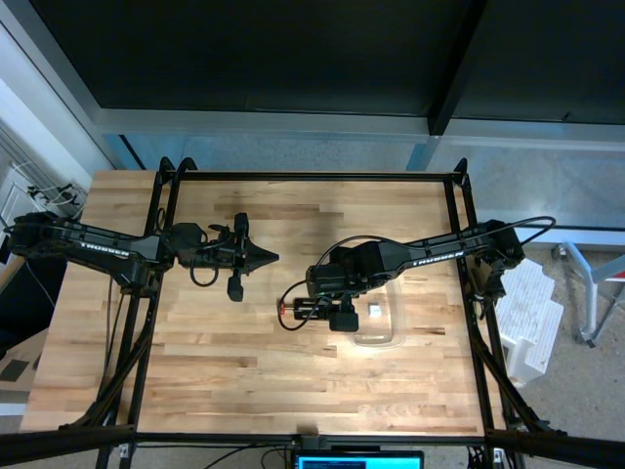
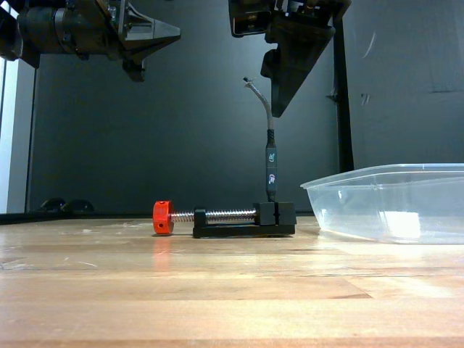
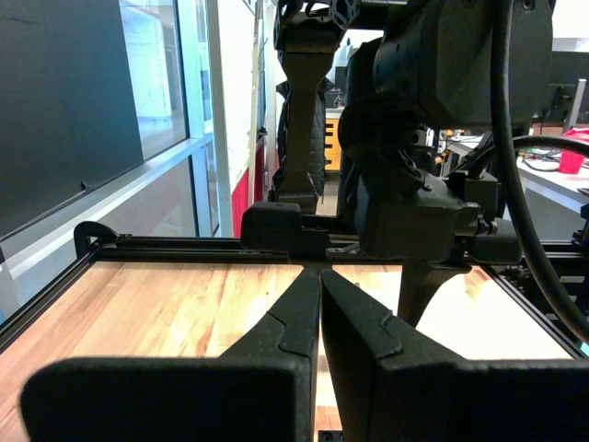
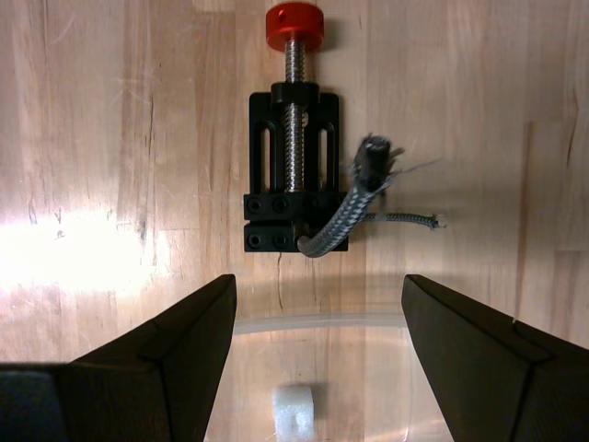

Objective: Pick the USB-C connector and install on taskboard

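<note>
The taskboard (image 2: 243,230), a small black block with an orange-red knob (image 2: 163,217), lies on the table left of the tray. The USB-C connector (image 2: 270,163), a dark plug on a short frayed braided cable stub, stands upright at the block's tray-side end, touched by nothing. My right gripper (image 2: 278,94) hangs open just above the stub. In the right wrist view its gripper (image 4: 317,281) brackets the taskboard (image 4: 262,207) and the connector (image 4: 354,207) from above. My left gripper (image 1: 273,258) hovers shut and empty, high at the table's left; its tips (image 3: 320,272) meet.
A clear plastic tray (image 1: 395,337) sits right of the taskboard (image 1: 305,311), holding a small white square piece (image 4: 294,408). The right arm (image 1: 430,252) reaches in from the right edge. A black frame borders the table.
</note>
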Motion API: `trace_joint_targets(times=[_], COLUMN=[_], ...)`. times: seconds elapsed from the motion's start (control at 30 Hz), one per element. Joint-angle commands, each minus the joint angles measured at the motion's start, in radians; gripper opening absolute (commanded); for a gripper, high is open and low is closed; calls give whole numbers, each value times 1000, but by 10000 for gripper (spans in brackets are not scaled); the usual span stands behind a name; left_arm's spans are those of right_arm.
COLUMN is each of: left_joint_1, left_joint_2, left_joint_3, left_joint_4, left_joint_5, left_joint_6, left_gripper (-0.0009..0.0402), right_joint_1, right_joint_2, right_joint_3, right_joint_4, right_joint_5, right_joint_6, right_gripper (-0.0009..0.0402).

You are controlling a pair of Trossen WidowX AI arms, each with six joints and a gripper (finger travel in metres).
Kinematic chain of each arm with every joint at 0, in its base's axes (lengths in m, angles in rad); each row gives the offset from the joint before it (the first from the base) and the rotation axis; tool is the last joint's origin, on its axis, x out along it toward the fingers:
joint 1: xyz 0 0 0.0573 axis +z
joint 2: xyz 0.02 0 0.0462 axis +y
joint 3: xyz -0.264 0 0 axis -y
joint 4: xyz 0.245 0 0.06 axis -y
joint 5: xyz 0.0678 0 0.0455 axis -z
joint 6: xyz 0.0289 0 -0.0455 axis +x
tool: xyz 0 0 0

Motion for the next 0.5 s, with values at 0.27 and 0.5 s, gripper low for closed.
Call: trace_joint_targets(times=[0.27,0.5], left_joint_1=[0,0], left_joint_2=[0,0], left_joint_3=[0,0], left_joint_4=[0,0], left_joint_5=[0,0], left_joint_6=[0,0], left_gripper=[0,0], right_joint_1=[-6,-21], right_joint_2=[-106,-299], right_joint_3=[-68,-264], right_joint_4=[72,310], right_joint_5=[1,9], right_joint_6=[-18,-57], right_gripper=[247,224])
